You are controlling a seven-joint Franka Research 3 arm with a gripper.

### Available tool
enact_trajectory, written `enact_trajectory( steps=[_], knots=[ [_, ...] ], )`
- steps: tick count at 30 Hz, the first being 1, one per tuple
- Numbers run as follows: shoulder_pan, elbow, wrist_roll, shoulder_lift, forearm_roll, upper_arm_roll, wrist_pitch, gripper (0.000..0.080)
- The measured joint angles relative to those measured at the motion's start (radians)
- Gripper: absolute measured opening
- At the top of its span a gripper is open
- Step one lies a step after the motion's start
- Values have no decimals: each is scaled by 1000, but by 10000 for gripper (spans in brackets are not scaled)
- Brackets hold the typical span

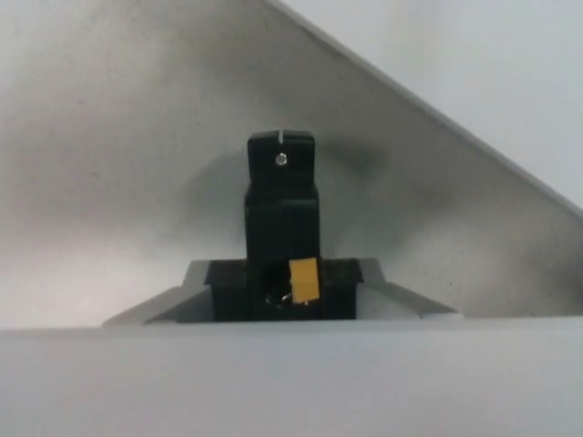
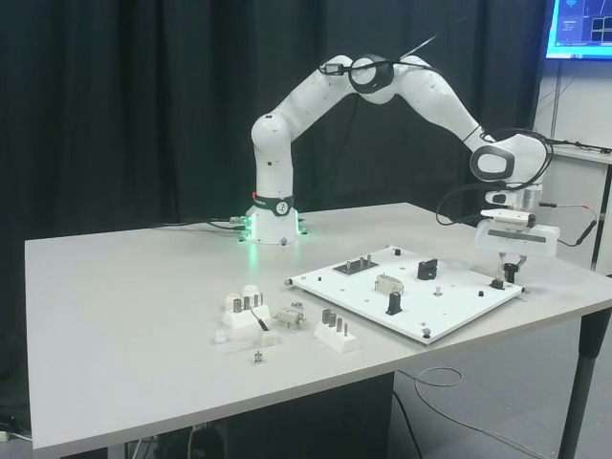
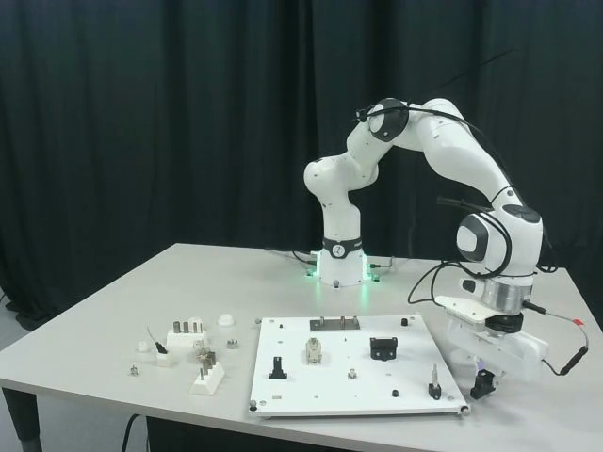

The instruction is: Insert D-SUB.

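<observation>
The grey metal D-SUB socket point(image 2: 387, 284) point(image 3: 314, 350) sits near the middle of the white board point(image 2: 459, 308) point(image 3: 320, 394). My gripper point(image 2: 507, 272) point(image 3: 483, 381) hangs low at the board's corner farthest from the loose parts, close to the table surface and well away from the socket. In the wrist view a black piece with a small screw head point(image 1: 281, 209) stands upright in the middle, over grey table. Whether it is something held cannot be made out.
Black fixtures point(image 2: 427, 269) point(image 3: 383, 347) and small pegs stand on the board. White holders with loose parts point(image 2: 251, 304) point(image 3: 187, 334) lie on the table beyond the board's other end. The arm's base point(image 2: 273, 222) point(image 3: 341, 266) glows green at the back. The table edge runs close to the gripper.
</observation>
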Motion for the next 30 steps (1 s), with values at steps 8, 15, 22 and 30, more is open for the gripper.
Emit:
enact_trajectory(
  steps=[8,15,22,30],
  knots=[
    [22,2,-14,-7,0,-28,-6,156],
    [28,2,-36,-12,0,-38,-20,156],
    [28,2,-43,-11,0,-44,-25,156],
    [28,-2,-47,-11,0,-53,-31,156]
  ],
)
